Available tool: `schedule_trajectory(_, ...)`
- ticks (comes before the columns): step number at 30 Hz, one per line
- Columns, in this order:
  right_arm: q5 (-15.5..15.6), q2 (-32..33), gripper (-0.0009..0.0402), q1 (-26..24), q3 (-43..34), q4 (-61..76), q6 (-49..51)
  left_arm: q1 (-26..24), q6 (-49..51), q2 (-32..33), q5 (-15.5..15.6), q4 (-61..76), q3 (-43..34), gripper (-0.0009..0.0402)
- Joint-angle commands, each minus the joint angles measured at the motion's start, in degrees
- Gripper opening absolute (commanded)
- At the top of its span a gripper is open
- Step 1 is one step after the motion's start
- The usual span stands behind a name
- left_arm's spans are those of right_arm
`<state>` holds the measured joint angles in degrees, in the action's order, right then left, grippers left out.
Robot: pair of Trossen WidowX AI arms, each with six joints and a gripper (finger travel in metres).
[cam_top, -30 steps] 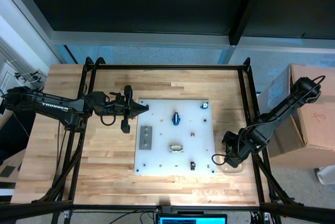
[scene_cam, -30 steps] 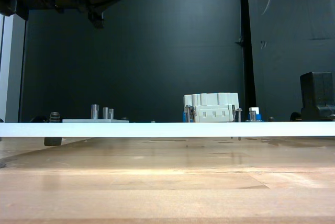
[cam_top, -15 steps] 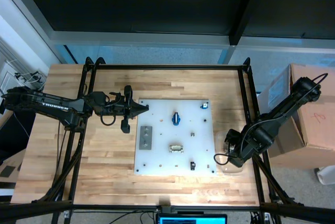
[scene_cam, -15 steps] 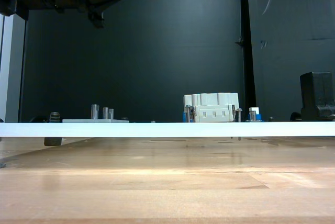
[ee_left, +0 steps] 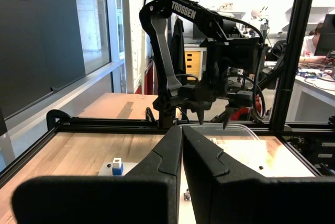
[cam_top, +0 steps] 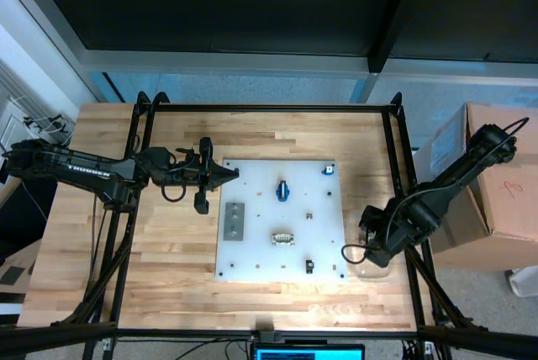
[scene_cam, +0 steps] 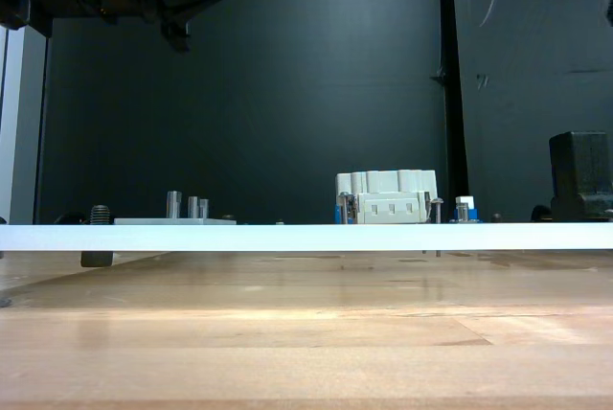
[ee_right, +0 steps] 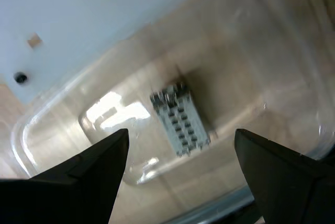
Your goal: Remove the HAN10E connector from the taskboard and place in the container
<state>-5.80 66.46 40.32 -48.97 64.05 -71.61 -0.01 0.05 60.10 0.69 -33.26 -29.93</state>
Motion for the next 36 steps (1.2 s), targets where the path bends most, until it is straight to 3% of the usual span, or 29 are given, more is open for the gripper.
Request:
schedule_trajectory(1,-2.29,-0.98,0.0271,-4.26,-0.07,-4.42,5.88,0.0,-0.02,0.02,0.0,0.0,-0.02,0.0)
schedule_trajectory(13,-2.08,-1.49,0.0217,-23.37,-0.04,-23.47,37.7,0.02,-0.02,0.02,0.0,0.0,-0.02,0.0)
schedule_trajectory(21,-2.12,-1.6,0.0165,-30.53,-0.02,-41.64,56.61,0.02,-0.02,0.02,0.0,0.0,-0.02,0.0)
schedule_trajectory(26,-1.38,-1.6,0.0122,-34.23,0.81,-53.22,63.25,0.02,-0.02,0.02,0.0,0.0,-0.02,0.0)
schedule_trajectory(36,4.46,-1.62,0.0051,-40.87,6.88,-81.42,67.54,0.0,-0.02,0.02,0.0,0.0,-0.02,0.0)
